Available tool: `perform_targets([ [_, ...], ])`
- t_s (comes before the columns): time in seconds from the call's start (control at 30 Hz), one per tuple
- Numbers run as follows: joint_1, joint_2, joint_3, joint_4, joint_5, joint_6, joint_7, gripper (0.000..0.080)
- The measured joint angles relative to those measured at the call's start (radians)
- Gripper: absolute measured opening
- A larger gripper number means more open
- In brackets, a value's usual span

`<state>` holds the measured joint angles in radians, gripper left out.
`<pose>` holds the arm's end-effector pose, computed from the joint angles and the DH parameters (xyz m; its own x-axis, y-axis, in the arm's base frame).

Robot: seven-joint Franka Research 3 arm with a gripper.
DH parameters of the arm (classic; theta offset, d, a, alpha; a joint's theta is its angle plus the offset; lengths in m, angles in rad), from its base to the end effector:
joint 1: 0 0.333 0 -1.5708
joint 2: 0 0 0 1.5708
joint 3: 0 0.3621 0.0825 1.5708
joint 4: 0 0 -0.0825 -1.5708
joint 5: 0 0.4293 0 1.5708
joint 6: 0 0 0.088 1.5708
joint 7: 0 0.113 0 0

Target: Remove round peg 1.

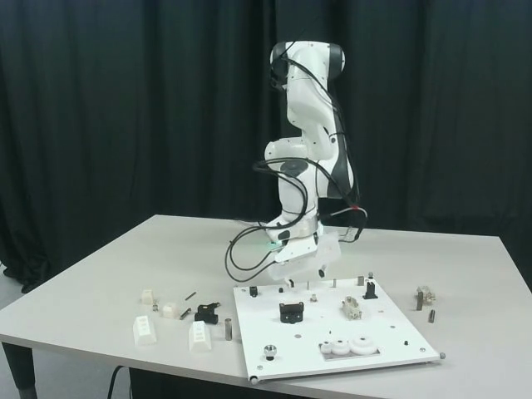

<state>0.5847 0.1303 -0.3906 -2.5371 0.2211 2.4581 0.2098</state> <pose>0.4542 0.0853 0.2129 0.9589 -0.1962 -0.2052 -0.2027 -0.9792 -0.0112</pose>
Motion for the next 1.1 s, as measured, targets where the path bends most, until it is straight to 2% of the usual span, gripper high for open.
perform_targets([
  [0.2, 0.0, 0.013, 0.023, -0.001, -0.003, 0.02, 0.114, 0.08],
  [0.3, 0.0, 0.02, 0.032, -0.001, -0.018, 0.029, 0.17, 0.08],
  [0.53, 0.0, 0.023, 0.048, -0.001, -0.106, 0.027, 0.33, 0.08],
  [0.73, 0.0, 0.022, 0.066, 0.0, -0.18, 0.019, 0.42, 0.08],
  [0.9, -0.001, 0.02, 0.078, 0.002, -0.218, 0.011, 0.457, 0.08],
  [1.1, -0.003, 0.02, 0.081, 0.005, -0.238, 0.01, 0.467, 0.08],
])
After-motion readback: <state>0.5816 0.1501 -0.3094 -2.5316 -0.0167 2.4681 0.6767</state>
